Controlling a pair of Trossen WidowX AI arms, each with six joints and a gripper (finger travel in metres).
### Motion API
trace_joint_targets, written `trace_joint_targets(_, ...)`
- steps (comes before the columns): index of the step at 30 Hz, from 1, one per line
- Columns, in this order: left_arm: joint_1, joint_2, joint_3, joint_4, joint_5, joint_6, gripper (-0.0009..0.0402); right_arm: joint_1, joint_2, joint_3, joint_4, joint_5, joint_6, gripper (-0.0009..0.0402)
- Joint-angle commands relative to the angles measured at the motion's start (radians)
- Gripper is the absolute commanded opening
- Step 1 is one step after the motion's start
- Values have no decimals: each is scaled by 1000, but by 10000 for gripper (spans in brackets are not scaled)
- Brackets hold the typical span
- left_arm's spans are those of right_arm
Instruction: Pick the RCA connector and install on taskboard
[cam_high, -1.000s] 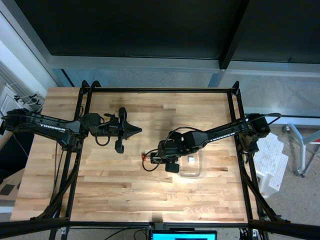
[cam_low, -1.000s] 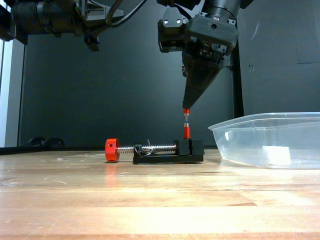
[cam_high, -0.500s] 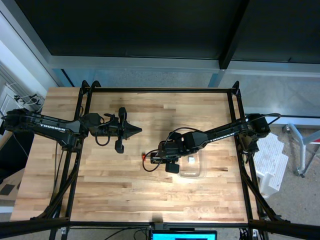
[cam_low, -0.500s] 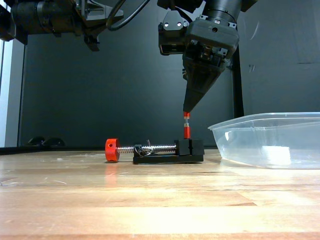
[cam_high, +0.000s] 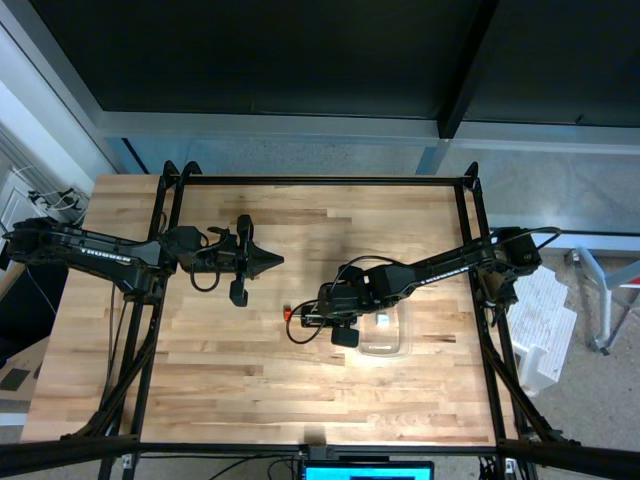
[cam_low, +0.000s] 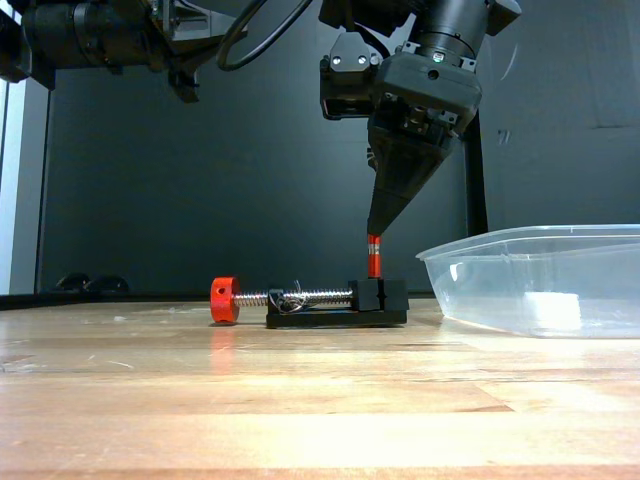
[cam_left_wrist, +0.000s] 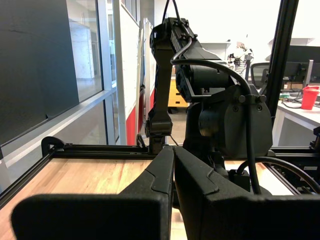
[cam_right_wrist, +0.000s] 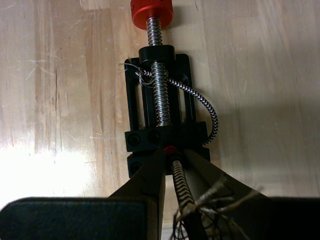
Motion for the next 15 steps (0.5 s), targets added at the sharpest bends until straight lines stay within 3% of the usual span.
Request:
trace_joint_targets(1, 0, 0, 0, 0, 0, 0, 0, -2, 1, -9, 1, 1, 0, 2)
trace_joint_targets(15, 0, 0, 0, 0, 0, 0, 0, -3, 1, -37, 37, 0, 0, 3)
